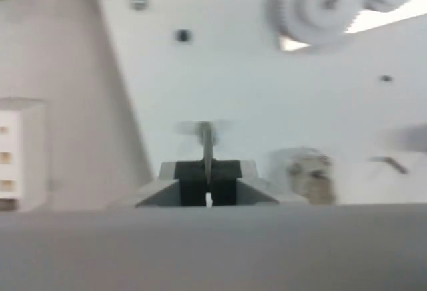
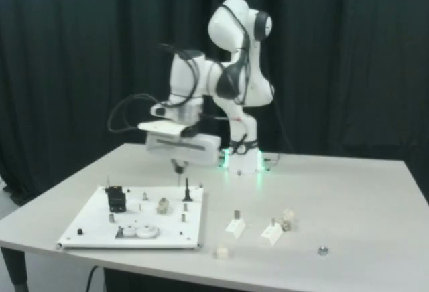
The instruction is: Insert round peg 1.
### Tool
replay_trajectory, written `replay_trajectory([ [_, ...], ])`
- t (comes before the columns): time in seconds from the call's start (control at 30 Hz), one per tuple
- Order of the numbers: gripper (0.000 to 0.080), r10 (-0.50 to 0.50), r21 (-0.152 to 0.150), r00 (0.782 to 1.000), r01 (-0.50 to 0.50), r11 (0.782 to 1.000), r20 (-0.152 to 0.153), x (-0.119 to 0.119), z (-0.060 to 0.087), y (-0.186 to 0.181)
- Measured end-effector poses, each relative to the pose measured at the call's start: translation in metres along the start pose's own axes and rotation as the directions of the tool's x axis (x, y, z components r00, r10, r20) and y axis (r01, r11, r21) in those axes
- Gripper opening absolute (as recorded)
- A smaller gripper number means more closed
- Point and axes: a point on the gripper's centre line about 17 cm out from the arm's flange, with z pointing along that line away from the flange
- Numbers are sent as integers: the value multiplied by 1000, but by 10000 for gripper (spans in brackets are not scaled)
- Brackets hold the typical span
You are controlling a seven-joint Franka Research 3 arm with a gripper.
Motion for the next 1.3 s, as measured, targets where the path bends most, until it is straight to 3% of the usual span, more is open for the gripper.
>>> replay_trajectory([
  [0.37,12,4,0,1000,-4,1000,21,-15,-1,87],
  [0.73,12,3,13,996,-4,1000,85,-51,5,151],
  [1.07,12,0,26,987,-4,1000,163,-95,10,196],
  [1.3,12,-8,43,983,1,999,184,-121,15,218],
])
